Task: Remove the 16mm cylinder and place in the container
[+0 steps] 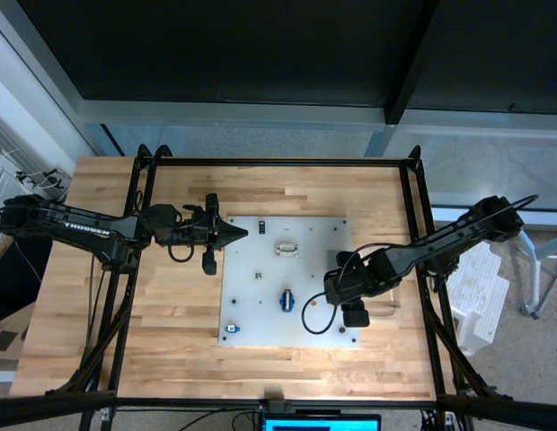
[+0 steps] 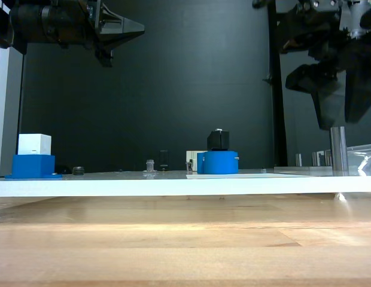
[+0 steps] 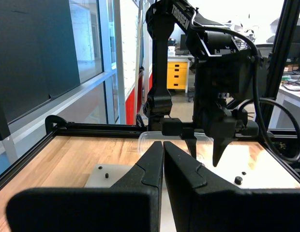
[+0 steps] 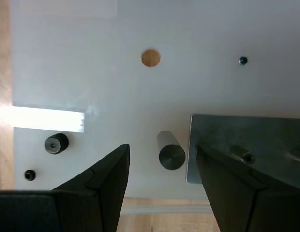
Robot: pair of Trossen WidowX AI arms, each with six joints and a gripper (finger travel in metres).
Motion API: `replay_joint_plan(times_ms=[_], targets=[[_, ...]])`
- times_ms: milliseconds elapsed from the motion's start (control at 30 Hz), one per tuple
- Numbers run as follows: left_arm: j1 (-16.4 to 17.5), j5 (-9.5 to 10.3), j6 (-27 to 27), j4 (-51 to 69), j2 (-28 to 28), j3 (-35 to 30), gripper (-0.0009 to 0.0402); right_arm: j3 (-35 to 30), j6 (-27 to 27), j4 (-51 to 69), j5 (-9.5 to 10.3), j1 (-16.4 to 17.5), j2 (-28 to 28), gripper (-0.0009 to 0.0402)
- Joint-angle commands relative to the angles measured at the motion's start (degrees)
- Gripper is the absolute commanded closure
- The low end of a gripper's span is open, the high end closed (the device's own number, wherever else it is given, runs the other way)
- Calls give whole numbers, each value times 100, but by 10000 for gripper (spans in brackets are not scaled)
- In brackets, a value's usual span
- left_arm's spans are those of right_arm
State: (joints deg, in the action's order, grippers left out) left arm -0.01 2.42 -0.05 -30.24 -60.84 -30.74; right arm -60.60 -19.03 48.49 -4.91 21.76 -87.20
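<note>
Wooden tabletop (image 2: 173,251) fills the near foreground, with a white task board (image 1: 260,305) lying flat on it. Over the board's right side the right gripper (image 1: 353,314) points straight down, its fingers (image 4: 106,183) spread open on either side of the 16mm cylinder (image 4: 170,151). That short silvery peg stands upright on the board, touching or just beside the edge of a grey metal block (image 4: 256,145). From table height the fingertips look level with the peg's top, not yet around its body. The container (image 2: 362,160), a clear tub, sits just right of the board, near the peg. The left gripper (image 3: 163,145) hangs above the board's far left edge, fingers pressed together and holding nothing, apparently parked. The step in hand looks like the approach before the grasp, with the peg not yet lifted. The next move probably calls for lowering straight down, closing on the peg without catching the block, pulling it up vertically, then carrying it right to the tub.
</note>
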Motion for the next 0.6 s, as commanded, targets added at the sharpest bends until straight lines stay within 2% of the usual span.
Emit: replay_joint_plan(times_ms=[33,367,600], targets=[[0,-2,0,-2,-2,-2,393,13,0,2,-9,4,-157,201],[2,-2,0,-2,-2,-2,393,46,-7,-61,-13,13,-260,203],[2,-2,0,-2,-2,-2,393,157,-22,-249,-31,15,-258,238]])
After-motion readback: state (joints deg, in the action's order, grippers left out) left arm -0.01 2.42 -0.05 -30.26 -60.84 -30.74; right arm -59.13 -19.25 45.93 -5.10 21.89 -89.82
